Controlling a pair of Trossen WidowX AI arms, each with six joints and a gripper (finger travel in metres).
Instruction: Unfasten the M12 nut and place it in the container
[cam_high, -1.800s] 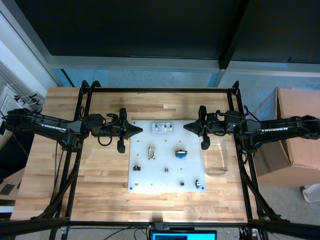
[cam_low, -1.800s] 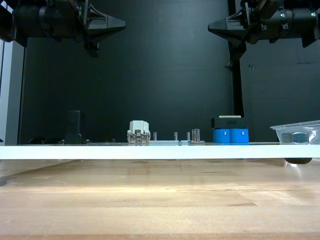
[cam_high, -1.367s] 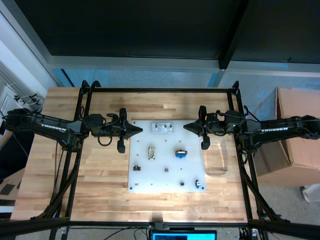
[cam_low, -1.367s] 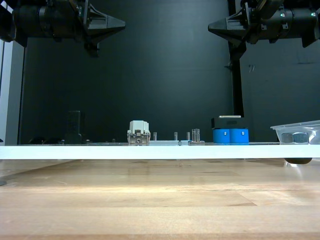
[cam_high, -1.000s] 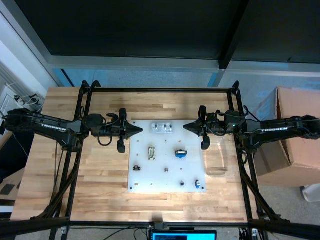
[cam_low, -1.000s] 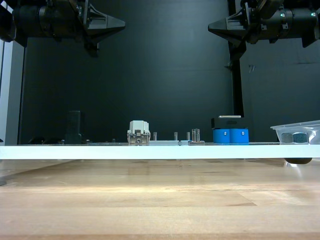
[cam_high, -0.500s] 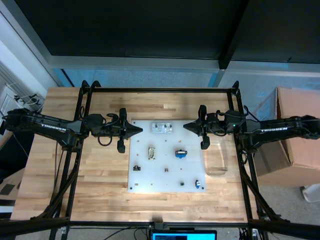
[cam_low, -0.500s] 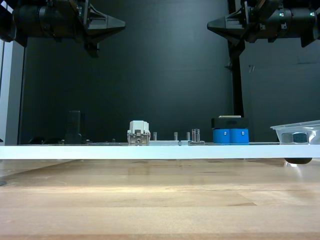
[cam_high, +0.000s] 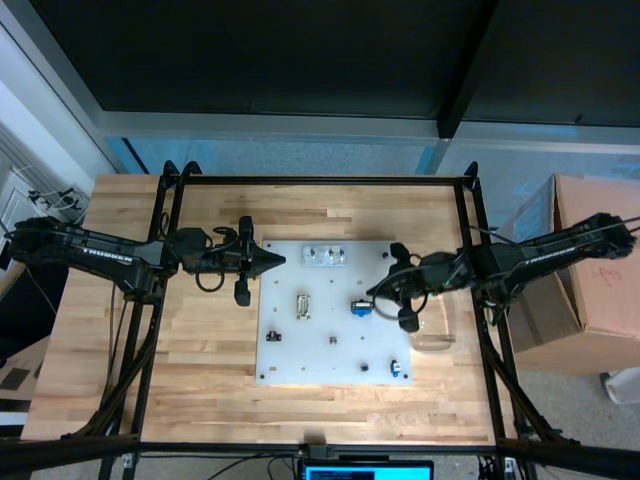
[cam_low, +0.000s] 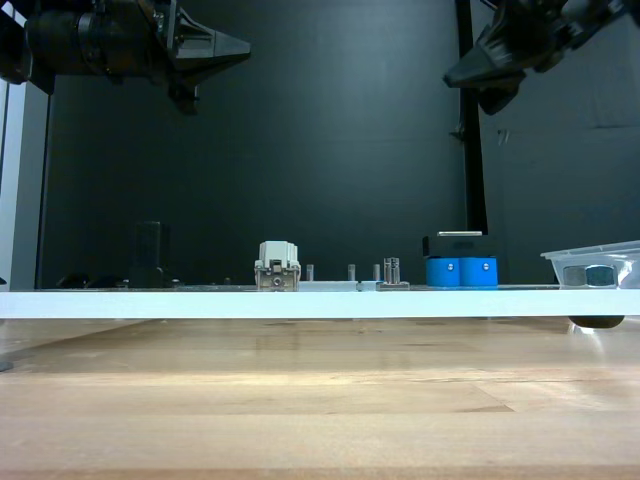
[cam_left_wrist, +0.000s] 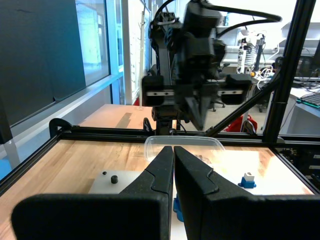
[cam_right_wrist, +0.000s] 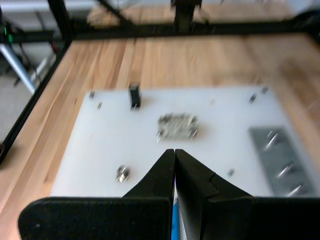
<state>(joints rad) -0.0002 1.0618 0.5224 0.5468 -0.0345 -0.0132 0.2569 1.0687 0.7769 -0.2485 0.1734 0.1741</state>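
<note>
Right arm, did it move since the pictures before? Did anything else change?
Yes. The right gripper, shut, swung toward the near edge and tipped downward, above the board's right side. The left gripper, shut, stayed high over the board's left edge. The silver nut stayed on its stud, outside the container.

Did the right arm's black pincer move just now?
Yes. The right arm's black pincer swung toward the table's near edge, ending beside the blue block on the white board. The left pincer stays by the board's far left corner.

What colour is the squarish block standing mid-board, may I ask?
Blue block, black-topped; low view.
</note>
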